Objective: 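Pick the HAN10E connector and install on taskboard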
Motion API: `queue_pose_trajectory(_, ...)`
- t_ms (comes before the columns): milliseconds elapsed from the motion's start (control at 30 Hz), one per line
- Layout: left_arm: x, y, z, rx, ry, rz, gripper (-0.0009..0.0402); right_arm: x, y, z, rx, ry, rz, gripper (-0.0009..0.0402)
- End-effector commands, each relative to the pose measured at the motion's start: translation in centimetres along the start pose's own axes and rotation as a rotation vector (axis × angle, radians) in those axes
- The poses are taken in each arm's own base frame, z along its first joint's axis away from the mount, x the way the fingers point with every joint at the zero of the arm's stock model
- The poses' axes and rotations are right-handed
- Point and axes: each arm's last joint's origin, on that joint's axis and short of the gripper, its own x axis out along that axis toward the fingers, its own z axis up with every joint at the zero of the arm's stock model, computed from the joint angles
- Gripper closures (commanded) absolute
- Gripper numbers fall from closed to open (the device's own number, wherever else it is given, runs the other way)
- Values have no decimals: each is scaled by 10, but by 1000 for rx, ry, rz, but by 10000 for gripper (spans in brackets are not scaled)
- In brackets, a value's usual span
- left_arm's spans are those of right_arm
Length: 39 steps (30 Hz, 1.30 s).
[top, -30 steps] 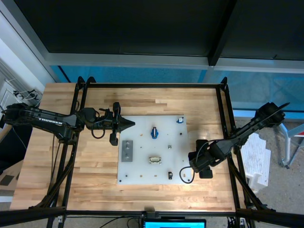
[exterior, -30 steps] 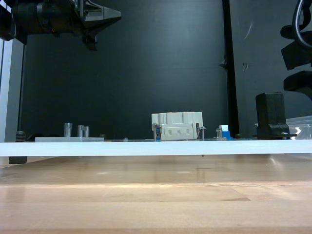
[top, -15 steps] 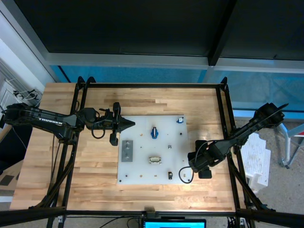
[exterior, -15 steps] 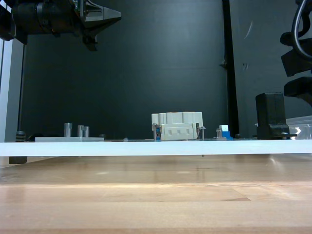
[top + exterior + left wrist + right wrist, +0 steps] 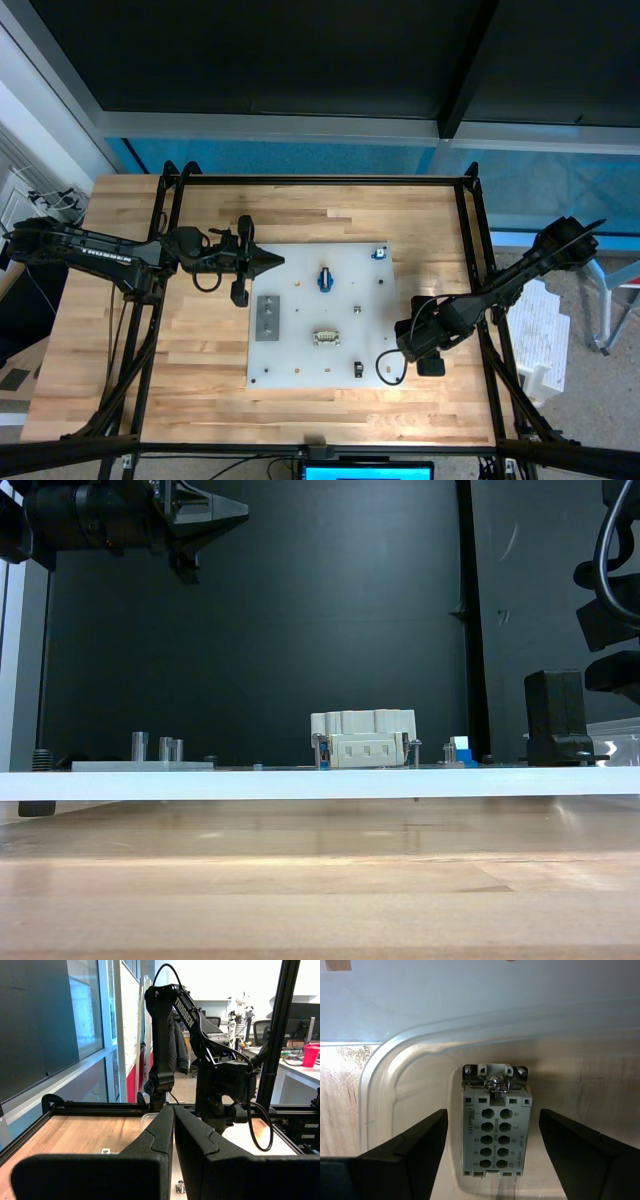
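**Right fingers** (image 5: 428,348). Spread wide and holding nothing. Over the last second I have lowered them a little. From worktop height this reads as a slow sink, with hardly any sideways shift.

**Connector** (image 5: 492,1125). It lies flat, straight ahead of my right fingers and centred in the gap between them. One finger stands off each long side and neither touches it. The face with the rows of pin holes is turned up towards me. The screw end is furthest from my palm.

**Tray** (image 5: 375,1075). Clear plastic, holding the connector. Its rounded corner wall curves round just past my right fingertips, near the connector's screw end.

**Board** (image 5: 300,372). White, resting on the wooden worktop (image 5: 200,340), beside my right fingers on the side towards my other arm. It carries a beige block (image 5: 325,339), well apart from my right fingers. I judge that block to be the seat for the connector, though I cannot confirm it.

**Left fingers** (image 5: 268,262). Pressed together and empty, held high with the board's near edge under their tips. No change over the last second.

**Meaning for the task.** The descent puts my right fingers astride the connector, but the pick is not yet made. I still have to sink until my fingers flank its long sides, then close, lift, carry it to the board and press it home. The tray wall close to the screw end leaves little room for drift.
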Motion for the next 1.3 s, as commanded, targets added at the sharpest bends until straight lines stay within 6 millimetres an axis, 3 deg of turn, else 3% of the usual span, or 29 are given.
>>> queue_pose_trajectory(33, 0, 0, 0, 0, 0, 0, 392, -1, 0, 1, 0, -2, 0, 163)
queue_pose_trajectory(967, 0, 0, 0, 0, 0, 0, 392, -6, -3, -2, 3, -3, -5, 326)
queue_pose_trajectory(1300, 0, 0, 0, 0, 0, 0, 392, -43, -6, -2, 6, -5, -8, 348)
